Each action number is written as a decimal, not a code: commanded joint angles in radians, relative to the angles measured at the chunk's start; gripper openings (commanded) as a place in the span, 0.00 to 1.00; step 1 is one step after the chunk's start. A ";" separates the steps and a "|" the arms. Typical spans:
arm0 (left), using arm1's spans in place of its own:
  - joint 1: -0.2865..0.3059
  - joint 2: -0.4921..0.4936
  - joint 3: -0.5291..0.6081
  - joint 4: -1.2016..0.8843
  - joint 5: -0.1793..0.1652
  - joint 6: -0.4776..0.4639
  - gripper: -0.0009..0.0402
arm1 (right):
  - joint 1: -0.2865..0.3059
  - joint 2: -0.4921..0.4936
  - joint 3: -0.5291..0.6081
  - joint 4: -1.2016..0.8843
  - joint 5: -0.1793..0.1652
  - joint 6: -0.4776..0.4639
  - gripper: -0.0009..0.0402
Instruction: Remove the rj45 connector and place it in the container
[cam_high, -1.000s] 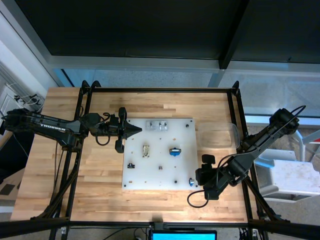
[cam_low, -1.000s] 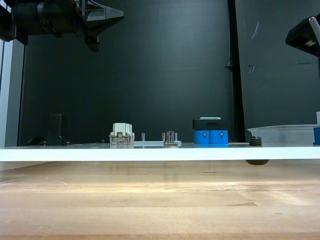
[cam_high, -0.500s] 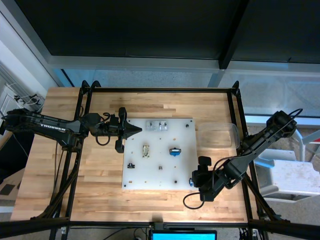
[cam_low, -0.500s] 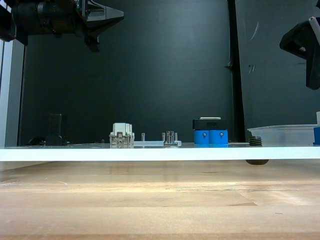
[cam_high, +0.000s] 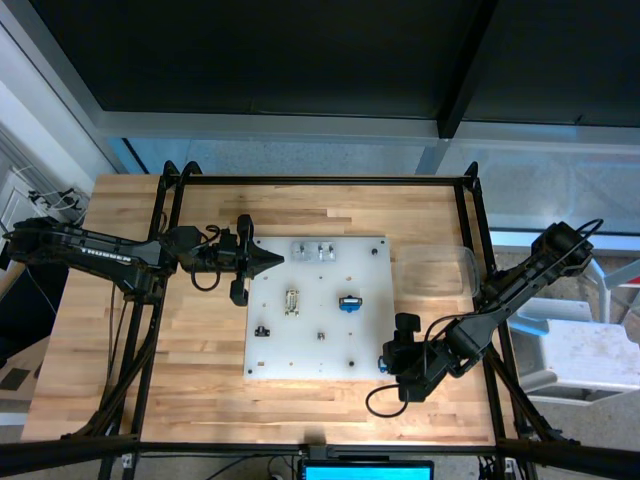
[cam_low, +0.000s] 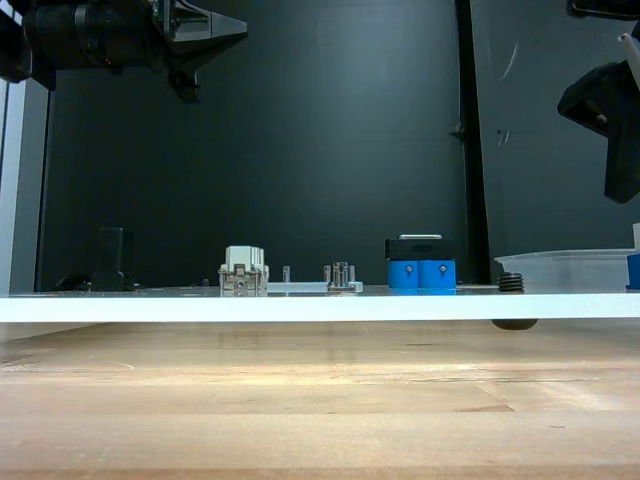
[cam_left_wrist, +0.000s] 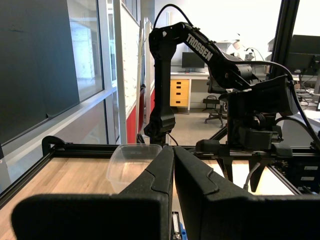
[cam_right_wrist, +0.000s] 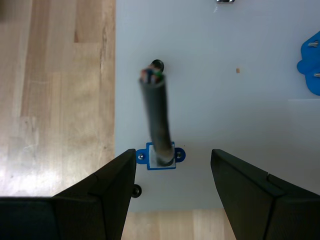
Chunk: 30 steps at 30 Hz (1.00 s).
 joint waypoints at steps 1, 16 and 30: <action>0.000 0.000 0.000 0.000 0.000 0.000 0.02 | 0.000 0.000 -0.001 0.007 0.016 -0.006 0.53; 0.000 0.000 0.000 0.000 0.000 0.000 0.02 | -0.007 0.000 -0.063 0.101 0.018 -0.016 0.53; 0.000 0.000 0.000 0.000 0.000 0.000 0.02 | -0.009 0.000 -0.068 0.098 0.026 -0.024 0.41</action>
